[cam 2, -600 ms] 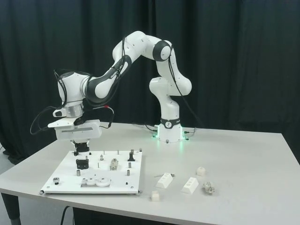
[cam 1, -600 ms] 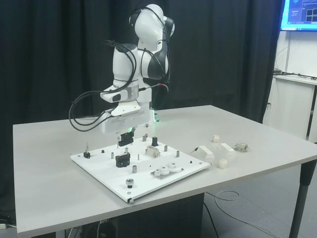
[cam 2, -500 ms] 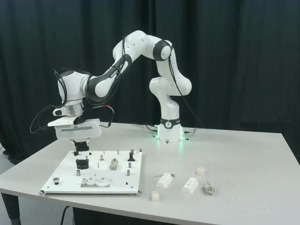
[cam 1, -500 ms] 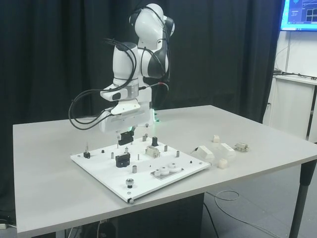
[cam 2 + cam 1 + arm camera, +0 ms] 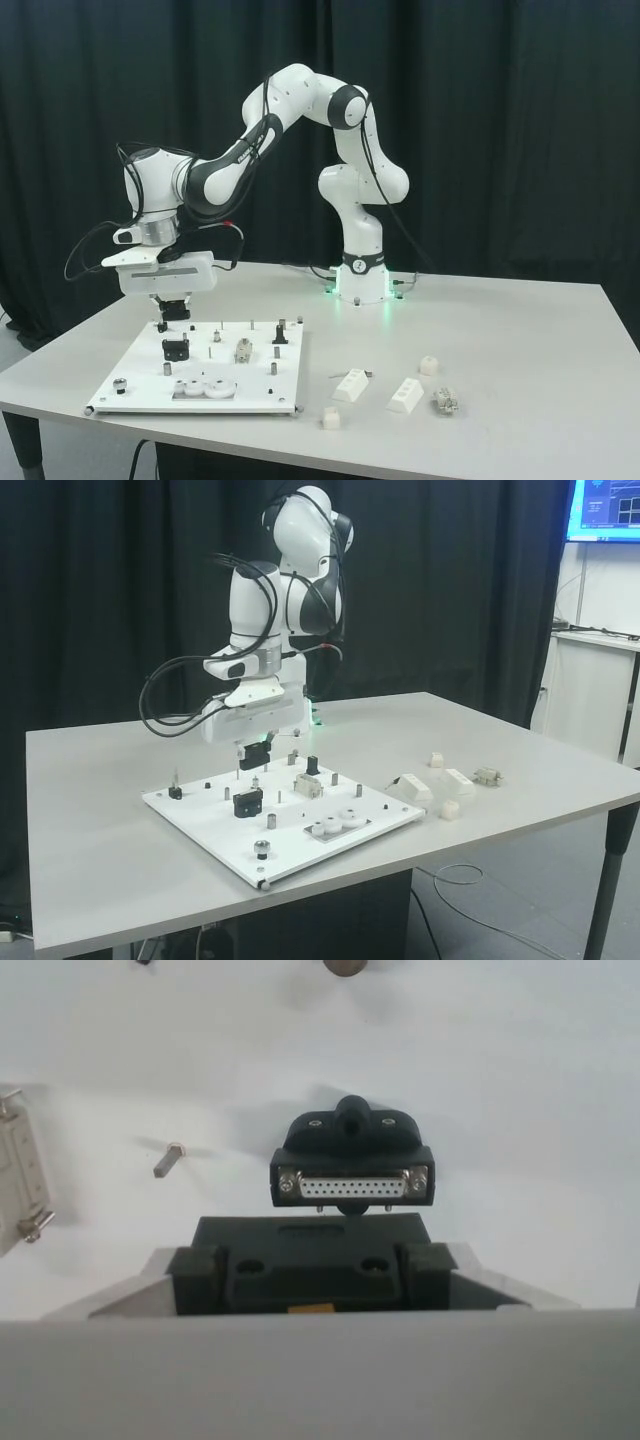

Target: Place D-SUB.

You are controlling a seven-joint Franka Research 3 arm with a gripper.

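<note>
1. D-SUB connector (image 5: 351, 1160), black, sits on the white board (image 5: 200, 825), pin face up, apart from the end effector.
2. End effector (image 5: 253, 755) hangs above the D-SUB, fingers holding nothing; open or closed: cannot tell.
3. Board lies on the grey desk (image 5: 520, 340); white blocks (image 5: 405, 394) rest on the desk beside the board.

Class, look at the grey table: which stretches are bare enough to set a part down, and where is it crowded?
Bare: the table between the arm's base and the far edge, and the strip beside the white board. Crowded: the board's middle, around the black D-SUB socket, and the cluster of small white blocks.
</note>
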